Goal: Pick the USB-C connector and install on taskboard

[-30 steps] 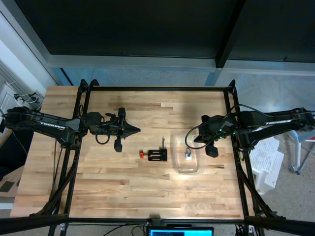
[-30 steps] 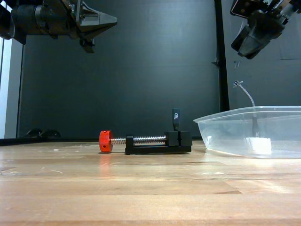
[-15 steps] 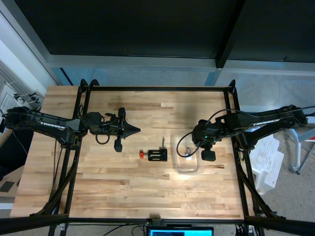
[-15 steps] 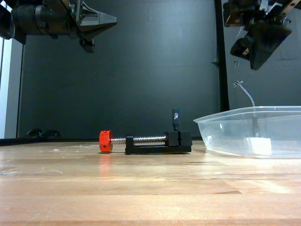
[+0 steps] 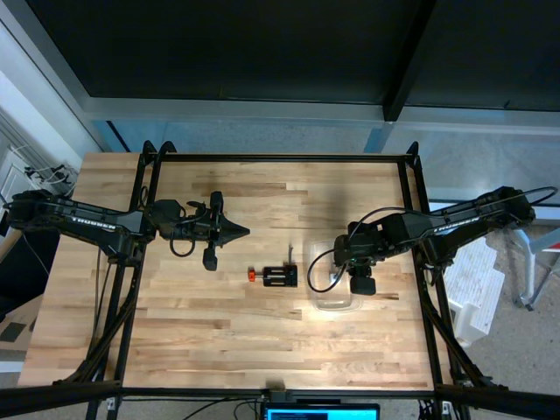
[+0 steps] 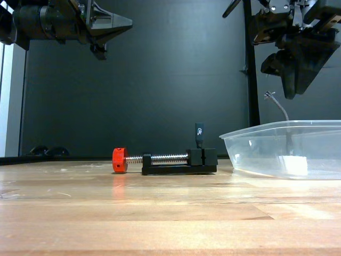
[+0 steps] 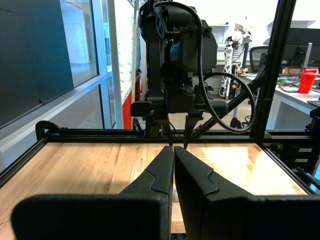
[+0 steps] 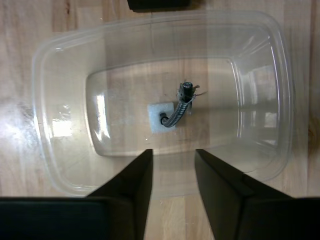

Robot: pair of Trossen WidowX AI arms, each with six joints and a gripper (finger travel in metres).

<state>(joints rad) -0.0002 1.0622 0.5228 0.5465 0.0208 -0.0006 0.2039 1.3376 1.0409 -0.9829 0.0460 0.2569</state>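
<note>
The right gripper (image 8: 173, 151) hangs above the clear plastic tray (image 8: 65, 75), nose pointing down, with its two dark wedge-shaped fingers (image 8: 131, 186) spread apart and nothing between them, probably so they can drop on either side of the cable. The USB-C connector (image 8: 178, 107) stands inside the tray, near the middle of its floor. Its short braided wire rises at a slant from a small white cube (image 8: 157, 116) that seems to serve as a foot holding it upright for a grasp from above. The tray is thin, glossy and round-cornered, and it lies on the pale wooden table (image 5: 219, 332) toward the right edge. The taskboard (image 5: 280, 277) sits just beside the tray's left wall, near the table's centre. It is a low black block with a bright threaded screw, a red-orange knob (image 6: 119, 160) at its left end and a small dark post standing on top. That leaves only a short carry across once the plug is in hand. The left gripper (image 7: 173, 148) is held high over the left half of the table, level and pointing inward, its fingers pressed together and empty, out of the working arm's way.
</note>
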